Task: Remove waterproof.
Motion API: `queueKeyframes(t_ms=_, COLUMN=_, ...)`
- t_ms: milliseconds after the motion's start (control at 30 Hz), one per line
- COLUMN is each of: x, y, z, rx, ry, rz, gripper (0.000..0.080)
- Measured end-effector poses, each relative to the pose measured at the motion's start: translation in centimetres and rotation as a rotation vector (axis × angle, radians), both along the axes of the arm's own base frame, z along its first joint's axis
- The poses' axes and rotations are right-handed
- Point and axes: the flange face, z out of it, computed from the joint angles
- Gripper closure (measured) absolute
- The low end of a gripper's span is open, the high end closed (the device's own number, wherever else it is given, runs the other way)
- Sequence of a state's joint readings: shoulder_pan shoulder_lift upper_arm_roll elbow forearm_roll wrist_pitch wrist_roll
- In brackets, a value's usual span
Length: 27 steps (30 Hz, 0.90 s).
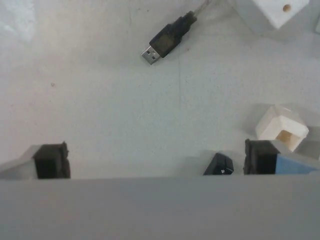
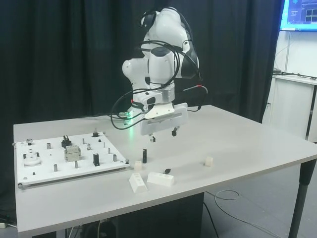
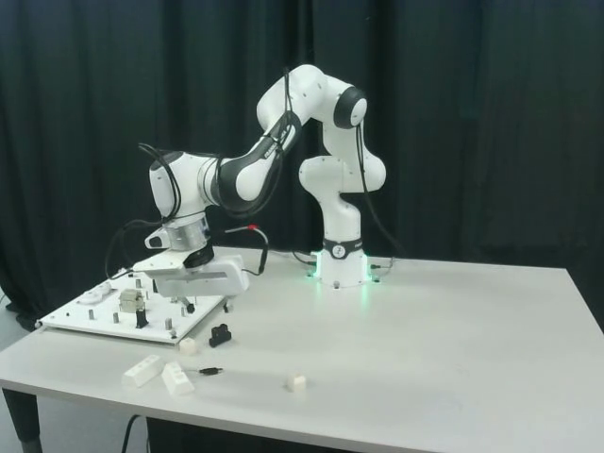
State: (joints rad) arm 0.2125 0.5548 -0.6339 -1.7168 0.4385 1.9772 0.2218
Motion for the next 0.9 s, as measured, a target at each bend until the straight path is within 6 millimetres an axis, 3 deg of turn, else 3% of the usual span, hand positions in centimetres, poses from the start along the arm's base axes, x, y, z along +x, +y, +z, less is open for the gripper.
queueKeyframes(t_ms=133, x=0.1, y=0.2, z=0.1, rx=-0.002, ry=0.000, rz=0.003, gripper=0.0046)
queueKeyframes(t_ms=167, x=0.1, y=0.2, z=0.1, rx=-0.003, ry=0.000, rz=0.004, gripper=0.0012)
queueKeyframes(t_ms=900, x=0.1, y=0.3, z=1.0, rx=-0.025, ry=-0.001, rz=0.005, gripper=0.0003)
